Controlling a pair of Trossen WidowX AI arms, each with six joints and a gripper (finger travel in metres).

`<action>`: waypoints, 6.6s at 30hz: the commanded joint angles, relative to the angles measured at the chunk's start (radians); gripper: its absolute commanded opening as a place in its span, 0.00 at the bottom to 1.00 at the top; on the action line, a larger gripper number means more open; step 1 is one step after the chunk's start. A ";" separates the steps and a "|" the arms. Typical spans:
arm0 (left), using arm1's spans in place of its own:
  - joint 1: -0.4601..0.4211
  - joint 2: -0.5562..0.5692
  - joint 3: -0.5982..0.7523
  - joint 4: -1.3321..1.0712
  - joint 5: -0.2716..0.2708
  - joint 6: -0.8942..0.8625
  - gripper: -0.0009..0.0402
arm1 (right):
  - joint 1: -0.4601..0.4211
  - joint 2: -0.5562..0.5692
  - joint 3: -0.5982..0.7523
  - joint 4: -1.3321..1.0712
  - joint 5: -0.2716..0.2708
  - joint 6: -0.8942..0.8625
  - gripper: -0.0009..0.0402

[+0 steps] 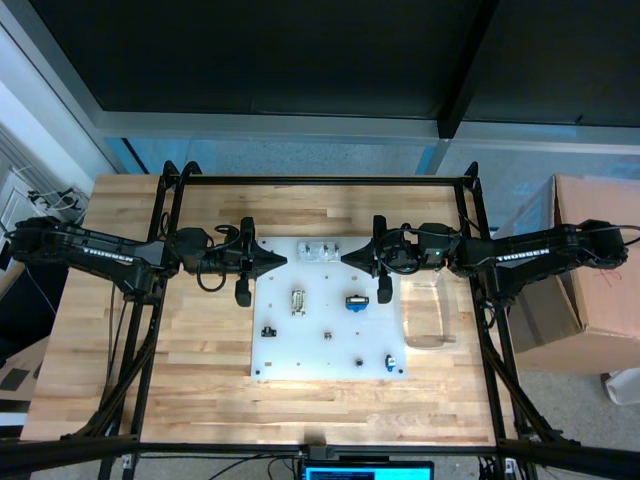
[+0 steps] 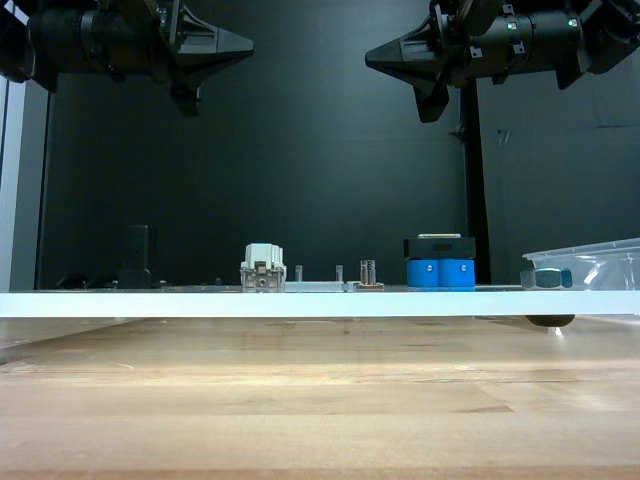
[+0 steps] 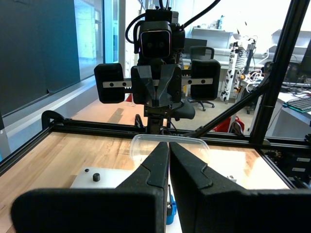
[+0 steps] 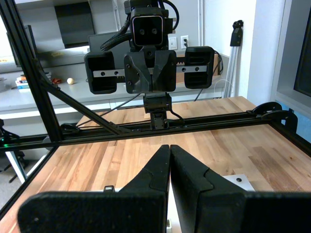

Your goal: Unfasten the M12 nut and place it in the container

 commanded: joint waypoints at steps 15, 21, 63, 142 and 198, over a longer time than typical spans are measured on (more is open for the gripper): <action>0.001 0.000 0.000 0.000 0.000 0.000 0.02 | 0.005 0.000 0.000 -0.007 0.053 0.001 0.02; 0.001 0.000 0.000 0.000 0.000 0.000 0.02 | 0.006 0.000 0.000 0.002 0.053 0.001 0.02; 0.001 0.000 0.000 0.000 0.000 0.000 0.02 | 0.355 0.413 0.773 -1.465 0.044 0.452 0.02; 0.001 0.000 0.000 0.000 0.000 0.000 0.02 | 0.494 0.819 0.879 -1.478 0.038 0.463 0.19; 0.001 0.000 0.000 0.000 0.000 0.000 0.02 | 0.490 0.827 0.930 -1.531 0.088 0.778 0.68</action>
